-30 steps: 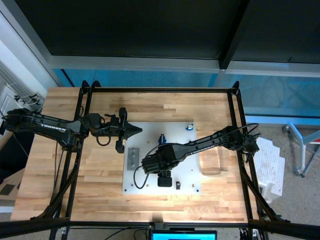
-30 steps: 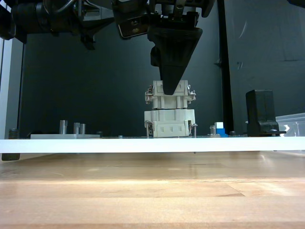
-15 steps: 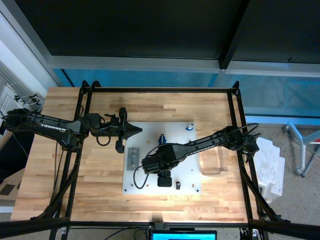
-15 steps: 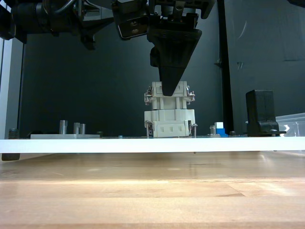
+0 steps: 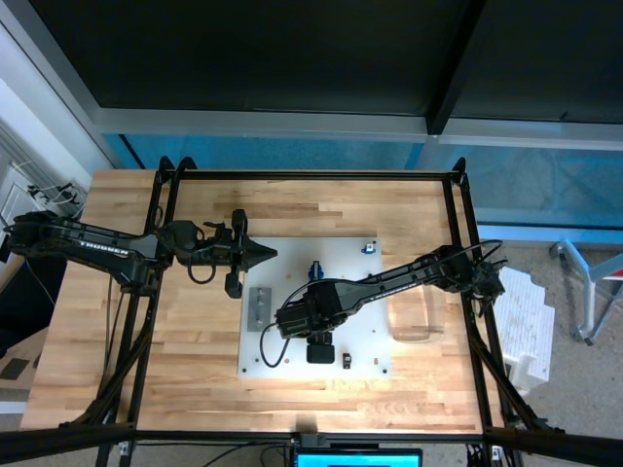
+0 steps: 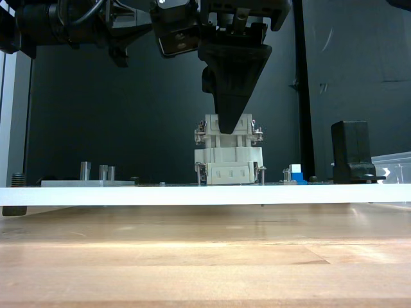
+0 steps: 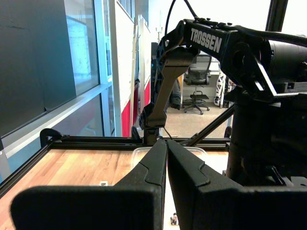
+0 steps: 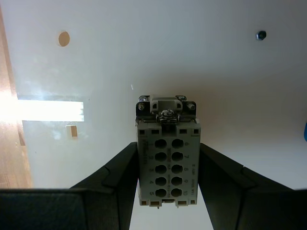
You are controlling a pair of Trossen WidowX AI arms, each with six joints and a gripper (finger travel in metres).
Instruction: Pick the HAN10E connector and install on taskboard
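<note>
1. Taskboard (image 6: 128,194): lies flat on the wooden table (image 5: 117,350).
2. HAN10E connector (image 8: 168,158): on the near half of the board, upright, resting on a beige mating housing (image 6: 228,165) fixed to the plate.
3. Right gripper (image 6: 228,120): directly above, fingers (image 8: 122,165) clamping the connector's two long sides.
4. Status: pick-up and alignment appear done and insertion looks well advanced. Full seating cannot be confirmed. Release and withdrawal are left.
5. Grey metal block (image 5: 260,309): farther back on the left, untouched.
6. Left gripper (image 7: 166,148): parked over the board's far-left corner, fingers pressed together, holding nothing.
</note>
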